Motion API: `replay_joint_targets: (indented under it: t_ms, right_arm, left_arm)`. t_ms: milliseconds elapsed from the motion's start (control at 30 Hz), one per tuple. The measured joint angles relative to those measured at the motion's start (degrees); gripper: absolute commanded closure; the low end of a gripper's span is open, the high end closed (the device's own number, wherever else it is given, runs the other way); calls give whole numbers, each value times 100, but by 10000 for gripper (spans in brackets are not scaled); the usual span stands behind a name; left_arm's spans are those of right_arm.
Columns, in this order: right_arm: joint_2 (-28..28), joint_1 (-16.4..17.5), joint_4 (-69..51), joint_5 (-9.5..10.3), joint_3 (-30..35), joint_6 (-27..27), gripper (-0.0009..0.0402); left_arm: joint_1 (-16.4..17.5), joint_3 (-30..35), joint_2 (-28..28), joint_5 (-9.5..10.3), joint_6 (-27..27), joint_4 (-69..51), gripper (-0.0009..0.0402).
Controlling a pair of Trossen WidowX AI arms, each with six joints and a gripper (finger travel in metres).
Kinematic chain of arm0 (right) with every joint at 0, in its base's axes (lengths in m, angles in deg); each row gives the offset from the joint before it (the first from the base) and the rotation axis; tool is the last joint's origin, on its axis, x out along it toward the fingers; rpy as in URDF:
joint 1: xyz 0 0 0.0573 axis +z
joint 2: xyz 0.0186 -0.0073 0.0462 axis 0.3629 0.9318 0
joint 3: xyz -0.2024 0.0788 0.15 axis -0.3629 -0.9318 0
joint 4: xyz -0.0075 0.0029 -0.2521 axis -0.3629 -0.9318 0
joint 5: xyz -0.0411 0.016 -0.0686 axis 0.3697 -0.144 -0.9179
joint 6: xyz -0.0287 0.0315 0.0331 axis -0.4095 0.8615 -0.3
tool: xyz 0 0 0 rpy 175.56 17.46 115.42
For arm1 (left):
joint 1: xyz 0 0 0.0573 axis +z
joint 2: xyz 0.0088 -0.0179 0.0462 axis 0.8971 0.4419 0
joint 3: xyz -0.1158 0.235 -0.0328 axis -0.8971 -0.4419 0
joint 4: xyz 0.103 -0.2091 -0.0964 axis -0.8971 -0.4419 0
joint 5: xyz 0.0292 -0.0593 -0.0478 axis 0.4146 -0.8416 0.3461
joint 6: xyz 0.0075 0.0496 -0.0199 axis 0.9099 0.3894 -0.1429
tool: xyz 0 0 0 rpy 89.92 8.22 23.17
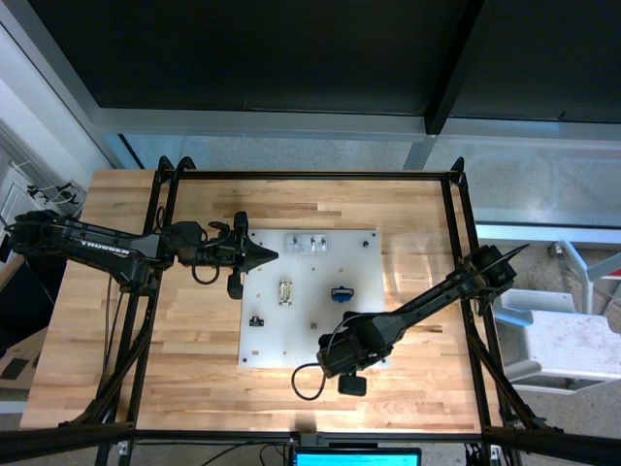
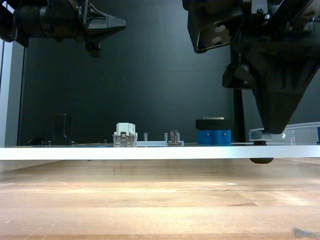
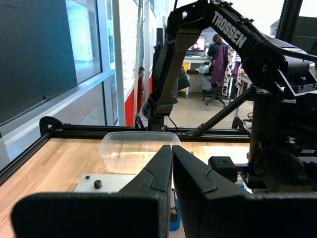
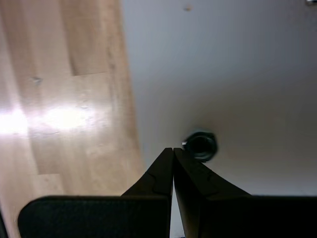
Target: Unfasten the M12 fastener and place in the container
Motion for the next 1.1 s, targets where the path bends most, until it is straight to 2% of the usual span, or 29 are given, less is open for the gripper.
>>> replay_joint_targets:
  t_ms: [100, 667, 700, 733, 767, 833, 900, 1100]
  right_arm:
    - [0, -13, -4, -50, 0, 0, 393]
    - [0, -63, -144, -59, -48, -39, 393]
    - [0, -68, -227, -186, -48, -4, 393]
    - [0, -68, -374, -455, -46, 140, 393]
    - [-4, -61, -553, -841, -37, 385, 393]
    - [-61, -74, -852, -1274, -11, 752, 393]
    - [-164, -81, -905, -1394, 11, 984, 393]
    - [-291, -68, -909, -1281, 20, 1471, 393]
  left_arm:
    - [0, 2, 0, -2, 0, 0, 393]
    - [0, 2, 0, -2, 0, 0, 393]
    - [0, 2, 0, 0, 2, 0, 393]
    - [0, 2, 0, -2, 0, 0, 393]
    - [0, 2, 0, 0, 0, 0, 393]
    - [0, 2, 0, -2, 2, 0, 393]
    - [0, 2, 0, -2, 0, 0, 393]
    - [0, 2, 0, -2, 2, 0, 393]
